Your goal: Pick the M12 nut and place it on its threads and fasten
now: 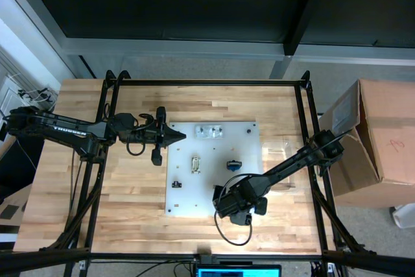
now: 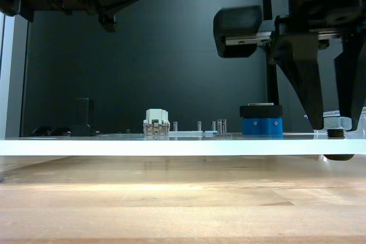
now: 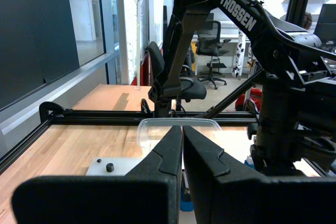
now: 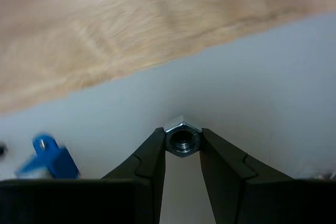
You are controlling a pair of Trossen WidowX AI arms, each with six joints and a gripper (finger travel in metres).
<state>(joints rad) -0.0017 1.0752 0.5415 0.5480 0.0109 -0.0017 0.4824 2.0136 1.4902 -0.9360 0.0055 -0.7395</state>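
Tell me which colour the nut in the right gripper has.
Silver. The nut shows best in the right wrist view, held by the right gripper.

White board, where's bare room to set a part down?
Bare board along the near edge, left of the right hand. Crowded near right: that hand grips the nut on its stud. Left hand hovers at the far left edge.

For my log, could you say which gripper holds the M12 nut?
The right gripper, at the board's near right edge, clamps the M12 nut atop its stud; the left gripper hangs shut and empty over its left edge.
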